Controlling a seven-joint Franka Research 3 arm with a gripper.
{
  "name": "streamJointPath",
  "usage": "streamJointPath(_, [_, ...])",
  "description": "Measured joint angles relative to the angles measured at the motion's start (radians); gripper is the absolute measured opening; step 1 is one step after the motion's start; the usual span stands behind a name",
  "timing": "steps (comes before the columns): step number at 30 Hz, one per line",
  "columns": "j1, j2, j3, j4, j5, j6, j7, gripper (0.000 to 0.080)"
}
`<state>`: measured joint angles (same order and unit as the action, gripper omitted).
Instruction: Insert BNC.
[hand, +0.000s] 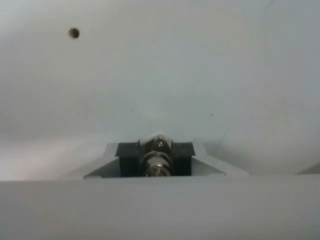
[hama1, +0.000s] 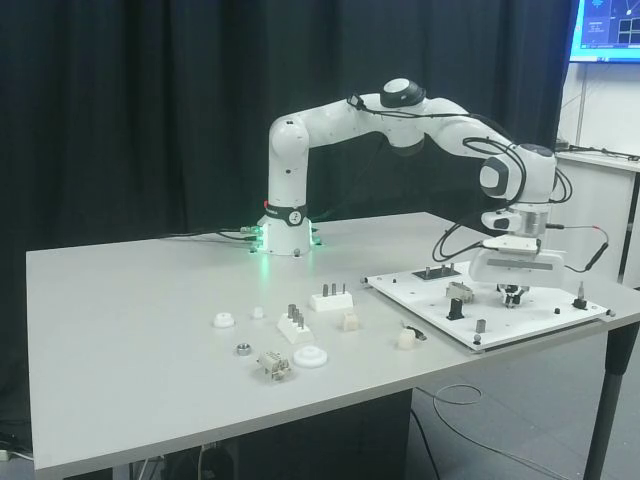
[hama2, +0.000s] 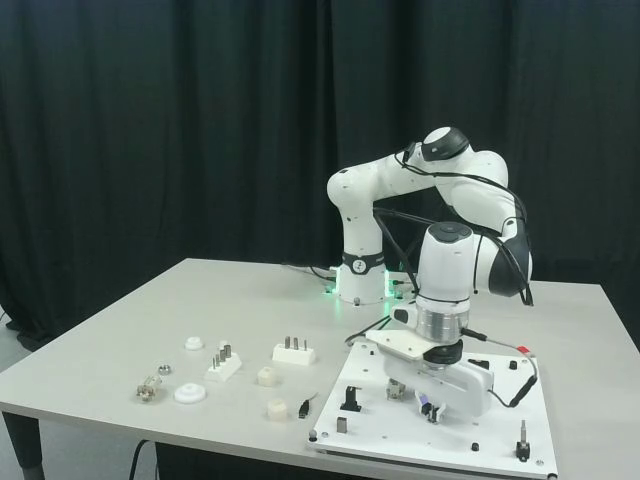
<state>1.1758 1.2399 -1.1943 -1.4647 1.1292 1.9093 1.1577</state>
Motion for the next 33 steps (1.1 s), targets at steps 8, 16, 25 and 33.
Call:
streamJointPath(8, [0.000,0.000,0.000,0.000,0.003,0.000,-0.052,0.0125])
streamJointPath(16, [-0.001,0.000,0.001,0.000,0.003,0.000,-0.052,0.0125])
streamJointPath(25, [-0.005,0.000,0.004,-0.001,0.012,0.000,-0.026,0.0125])
streamJointPath(33, [-0.005,0.000,0.004,-0.002,0.013,0.000,0.010,0.0125])
